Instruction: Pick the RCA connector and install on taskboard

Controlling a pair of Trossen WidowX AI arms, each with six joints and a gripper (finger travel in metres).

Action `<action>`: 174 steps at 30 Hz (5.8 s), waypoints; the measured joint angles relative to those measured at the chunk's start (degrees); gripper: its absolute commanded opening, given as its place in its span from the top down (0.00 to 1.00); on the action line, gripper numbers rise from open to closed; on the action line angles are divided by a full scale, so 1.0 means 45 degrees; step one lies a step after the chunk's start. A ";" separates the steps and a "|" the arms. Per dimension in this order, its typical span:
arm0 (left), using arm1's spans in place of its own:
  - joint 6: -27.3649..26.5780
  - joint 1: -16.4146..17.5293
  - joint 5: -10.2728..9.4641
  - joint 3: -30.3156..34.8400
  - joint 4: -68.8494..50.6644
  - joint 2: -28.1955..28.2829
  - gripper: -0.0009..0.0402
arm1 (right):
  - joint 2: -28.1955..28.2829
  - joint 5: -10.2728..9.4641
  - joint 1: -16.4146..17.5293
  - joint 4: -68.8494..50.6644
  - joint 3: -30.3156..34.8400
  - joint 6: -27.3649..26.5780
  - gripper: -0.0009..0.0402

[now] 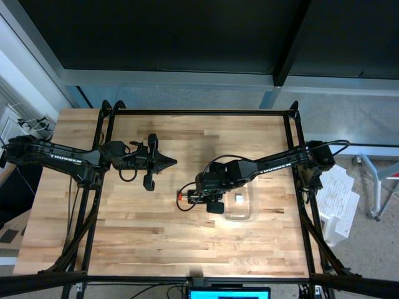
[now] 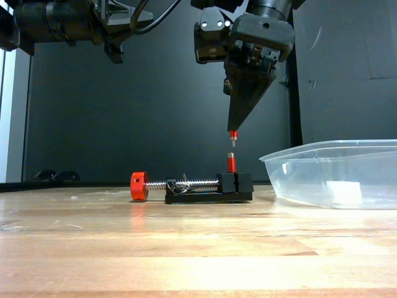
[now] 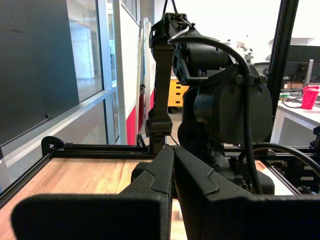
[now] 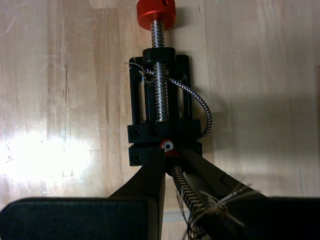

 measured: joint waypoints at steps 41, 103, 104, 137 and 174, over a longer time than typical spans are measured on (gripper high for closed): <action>0.0000 0.0000 -0.0005 -0.0005 -0.0005 0.0005 0.98 | 0.0189 -0.0228 -0.0029 0.1481 -0.1035 0.0000 0.97; 0.0000 0.0000 0.0000 -0.0005 0.0000 0.0000 0.98 | -0.2866 -0.0243 0.0112 -0.0044 -0.1486 -0.0073 0.64; 0.0000 0.0000 -0.0005 -0.0005 -0.0005 0.0000 0.98 | -0.2885 -0.0243 0.0112 -0.0087 -0.1506 -0.0083 0.64; 0.0000 0.0000 0.0000 -0.0005 0.0000 0.0005 0.98 | -0.9471 0.0437 -0.0316 0.8529 -0.7844 -0.1433 0.98; 0.0000 0.0000 -0.0005 0.0000 -0.0005 0.0000 0.98 | -1.2415 -0.0855 -0.1953 1.5499 -1.2196 -0.2200 0.98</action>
